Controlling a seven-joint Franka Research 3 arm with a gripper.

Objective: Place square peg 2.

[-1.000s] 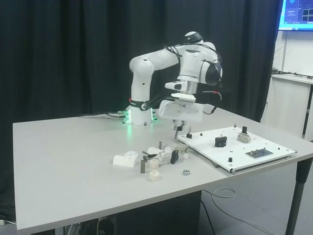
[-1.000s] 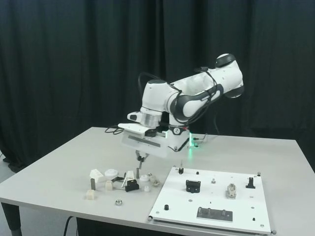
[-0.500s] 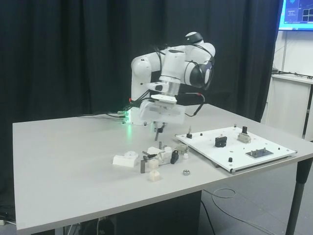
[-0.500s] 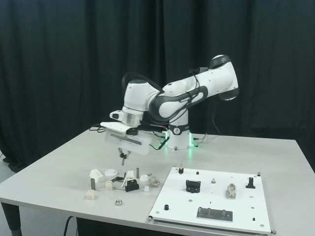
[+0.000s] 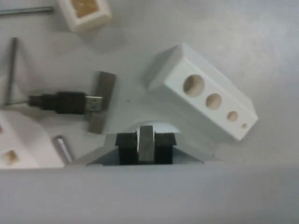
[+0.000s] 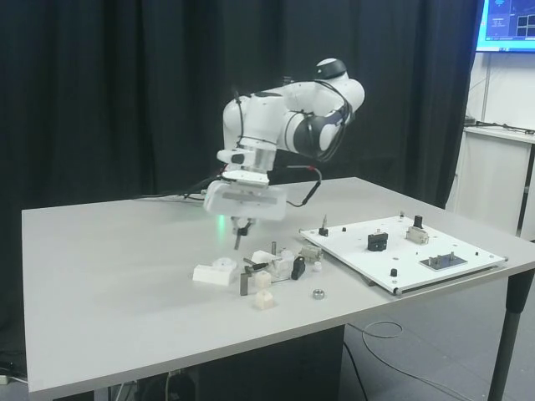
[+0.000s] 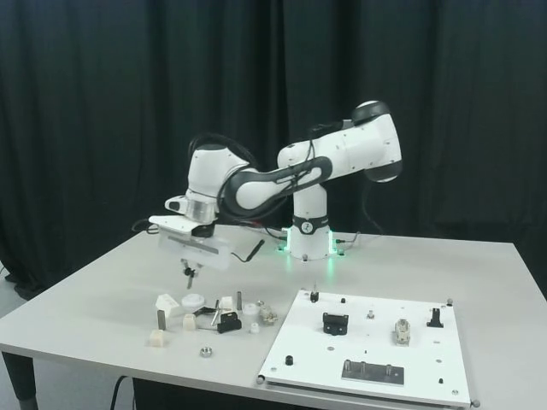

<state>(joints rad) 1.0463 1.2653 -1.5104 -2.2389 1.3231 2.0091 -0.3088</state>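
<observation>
My gripper [image 5: 146, 148] is shut on a small grey square peg [image 5: 146, 140], which stands between the two black fingertips. In the room views the gripper [image 6: 238, 241] [image 7: 190, 278] hangs a little above the table, over the far left end of a heap of loose parts. Below it lies a white block [image 5: 205, 100] [image 6: 213, 273] [image 7: 167, 302] with a row of round holes of shrinking size. The white assembly board [image 6: 435, 271] [image 7: 367, 350] lies well to the right of the gripper.
A second grey bar [image 5: 100, 100] lies flat beside a black plug [image 5: 65, 101]. A hollow white cube [image 5: 84, 11] and thin metal rods are close by. A grey peg [image 6: 243, 286] stands upright in the heap. A nut [image 6: 318, 293] lies near the table's front.
The arm has swung left, away from the white board's near corner, and now hangs over the loose parts. The peg has stayed between the fingers.
</observation>
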